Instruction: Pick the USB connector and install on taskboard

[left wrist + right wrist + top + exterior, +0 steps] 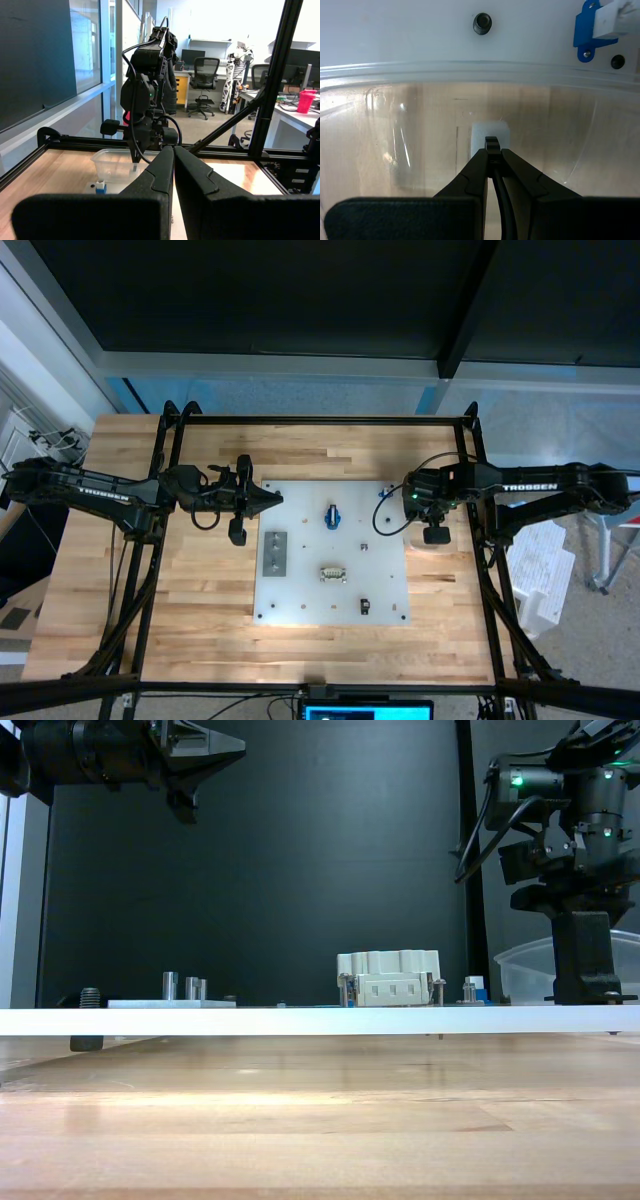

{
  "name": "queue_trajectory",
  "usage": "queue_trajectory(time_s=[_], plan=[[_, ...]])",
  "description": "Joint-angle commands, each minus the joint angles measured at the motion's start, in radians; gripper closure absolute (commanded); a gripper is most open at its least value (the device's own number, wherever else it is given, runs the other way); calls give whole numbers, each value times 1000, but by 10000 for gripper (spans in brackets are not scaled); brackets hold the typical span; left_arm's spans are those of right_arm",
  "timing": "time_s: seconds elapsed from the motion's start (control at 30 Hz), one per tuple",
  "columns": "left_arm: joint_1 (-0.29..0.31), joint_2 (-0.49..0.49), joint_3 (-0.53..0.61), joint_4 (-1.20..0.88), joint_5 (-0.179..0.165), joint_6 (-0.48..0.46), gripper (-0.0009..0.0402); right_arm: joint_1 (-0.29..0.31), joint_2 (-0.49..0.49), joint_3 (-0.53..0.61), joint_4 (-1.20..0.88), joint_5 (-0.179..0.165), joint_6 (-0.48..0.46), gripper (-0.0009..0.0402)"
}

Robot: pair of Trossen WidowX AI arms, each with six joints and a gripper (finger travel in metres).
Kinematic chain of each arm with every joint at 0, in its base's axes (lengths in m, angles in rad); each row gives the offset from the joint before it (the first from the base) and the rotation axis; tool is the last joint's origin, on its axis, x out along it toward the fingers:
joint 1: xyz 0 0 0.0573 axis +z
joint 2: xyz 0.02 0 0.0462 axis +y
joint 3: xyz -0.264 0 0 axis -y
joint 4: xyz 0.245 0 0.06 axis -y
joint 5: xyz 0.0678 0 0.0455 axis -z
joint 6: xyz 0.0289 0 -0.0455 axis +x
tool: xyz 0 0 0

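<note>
The white taskboard [300, 592] lies mid-table with a grey block [274, 552], a blue knob [332, 516] and a silver socket [333, 574]. My right gripper [491, 150] points down into a clear plastic tub [395, 125] at the board's right edge. It is shut on the USB connector [490, 131], a small white block with a black tail running back between the fingers. From the front, the right gripper [583, 970] reaches down to board level. My left gripper [173, 150] is shut on nothing and hovers high over the board's left edge [268, 498].
A blue bracket with a white block [592, 25] is screwed to the board just beyond the tub. The silver socket [390, 978] and short steel pins [185, 986] stand up from the board. A black frame [320, 421] rings the wooden table [120, 570].
</note>
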Motion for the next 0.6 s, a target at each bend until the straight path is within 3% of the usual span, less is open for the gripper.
queue_trajectory(time_s=[0.03,0.6], plan=[[0,0,0,0,0,0,393,0,-1,12,-26,-10,-1,393],[0,0,0,0,0,0,393,-2,-31,36,-114,-8,17,393]])
